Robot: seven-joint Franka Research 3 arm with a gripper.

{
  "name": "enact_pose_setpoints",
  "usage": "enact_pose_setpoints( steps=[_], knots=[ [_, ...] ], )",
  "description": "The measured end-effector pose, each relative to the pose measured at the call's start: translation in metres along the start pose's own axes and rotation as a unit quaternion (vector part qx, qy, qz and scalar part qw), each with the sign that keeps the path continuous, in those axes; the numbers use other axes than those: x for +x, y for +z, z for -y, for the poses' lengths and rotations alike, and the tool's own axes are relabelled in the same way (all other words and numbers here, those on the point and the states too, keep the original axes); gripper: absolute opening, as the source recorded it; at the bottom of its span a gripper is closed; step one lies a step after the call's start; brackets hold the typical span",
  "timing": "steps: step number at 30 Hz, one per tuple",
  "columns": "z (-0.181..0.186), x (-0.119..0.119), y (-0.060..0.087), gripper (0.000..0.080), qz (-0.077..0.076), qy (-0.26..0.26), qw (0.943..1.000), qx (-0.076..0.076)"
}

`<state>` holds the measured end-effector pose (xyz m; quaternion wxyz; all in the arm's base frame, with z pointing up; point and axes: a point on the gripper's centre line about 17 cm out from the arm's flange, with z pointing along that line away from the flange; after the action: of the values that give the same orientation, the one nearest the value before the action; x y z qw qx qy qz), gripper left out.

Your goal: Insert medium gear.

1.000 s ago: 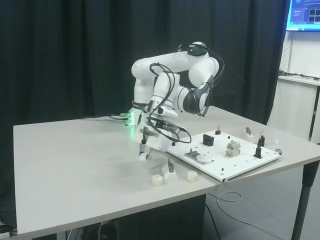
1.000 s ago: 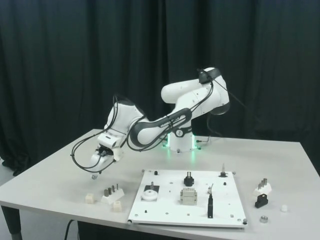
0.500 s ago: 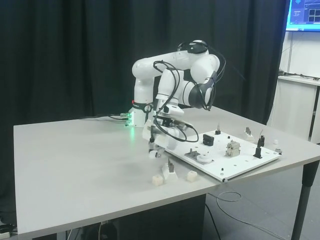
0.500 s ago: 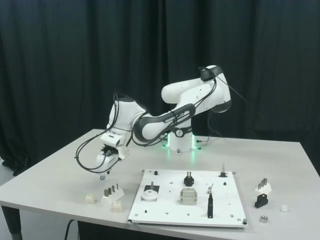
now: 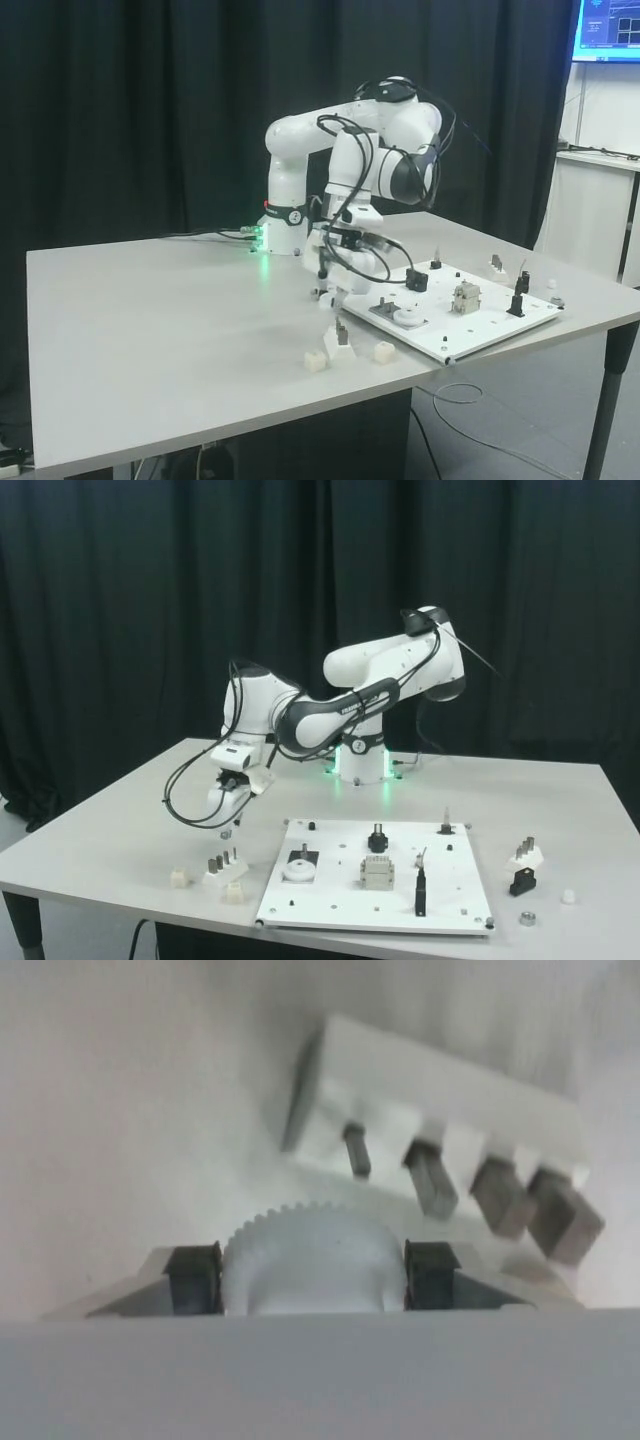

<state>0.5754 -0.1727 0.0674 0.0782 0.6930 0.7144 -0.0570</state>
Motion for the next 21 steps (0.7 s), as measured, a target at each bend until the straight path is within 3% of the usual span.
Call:
enact_pose_setpoints(
  steps=[11, 21],
  knots=[
    [0.003, 0.037, -0.005, 0.0394, -0.034, 0.003, 0.9992, 0.019],
    [0.000, 0.064, -0.011, 0.0394, -0.042, 0.049, 0.9976, 0.025]
  ],
)
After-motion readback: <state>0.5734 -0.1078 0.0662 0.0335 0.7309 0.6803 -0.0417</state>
